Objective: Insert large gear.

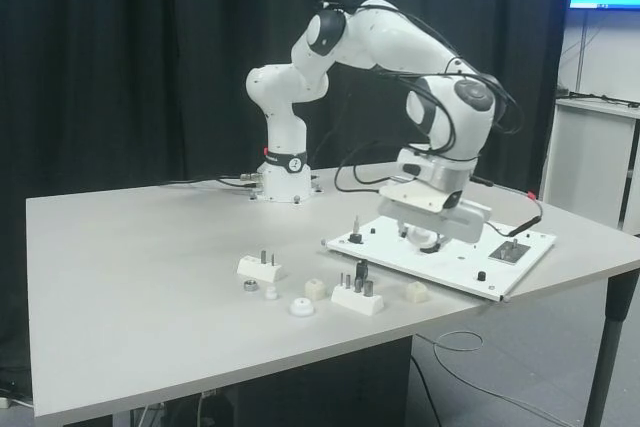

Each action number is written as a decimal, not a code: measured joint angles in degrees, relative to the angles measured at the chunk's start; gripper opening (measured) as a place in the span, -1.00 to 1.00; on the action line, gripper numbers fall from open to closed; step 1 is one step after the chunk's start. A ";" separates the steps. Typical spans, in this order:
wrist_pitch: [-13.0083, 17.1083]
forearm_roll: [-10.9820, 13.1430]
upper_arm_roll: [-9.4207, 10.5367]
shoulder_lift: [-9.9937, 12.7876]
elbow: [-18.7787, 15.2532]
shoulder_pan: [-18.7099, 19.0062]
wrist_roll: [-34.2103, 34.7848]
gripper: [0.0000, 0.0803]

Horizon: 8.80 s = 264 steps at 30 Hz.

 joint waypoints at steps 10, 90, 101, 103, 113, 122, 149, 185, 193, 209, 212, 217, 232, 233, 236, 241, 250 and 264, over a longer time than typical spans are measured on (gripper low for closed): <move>3.12 -1.72 3.07 -2.52 -2.97 2.58 6.64 0.44; 27.97 -5.32 3.29 -5.56 -15.21 23.01 39.79 0.44; 30.72 -5.32 3.25 -6.57 -18.03 24.44 40.75 0.44; 31.46 -5.32 3.24 -6.83 -18.76 24.67 40.87 0.44; 34.66 -5.32 3.22 -7.91 -21.52 25.26 41.02 0.44; 36.95 -5.32 3.21 -8.62 -23.14 25.50 41.02 0.44; 39.12 -5.53 2.29 -8.62 -24.00 26.38 40.87 0.44; 39.81 -6.63 2.26 -8.62 -24.27 26.80 40.69 0.44; 39.86 -7.32 2.26 -8.61 -24.27 26.94 40.64 0.44; 40.12 -9.08 2.16 -8.50 -24.25 27.44 40.59 0.44; 40.16 -9.08 2.15 -8.49 -24.25 27.44 40.58 0.44; 40.19 -9.08 2.14 -8.49 -24.25 27.47 40.59 0.44; 40.19 -9.08 2.02 -8.47 -24.25 27.56 40.67 0.44; 40.19 -9.08 2.01 -8.47 -24.25 27.57 40.73 0.44; 40.14 -9.08 1.97 -8.48 -24.25 27.59 41.24 0.44; 39.88 -9.07 1.65 -8.53 -24.14 27.74 42.32 0.44; 37.54 -9.07 1.23 -9.37 -23.09 27.82 42.24 0.94; 36.53 -8.43 1.12 -9.87 -20.56 27.90 42.22 0.98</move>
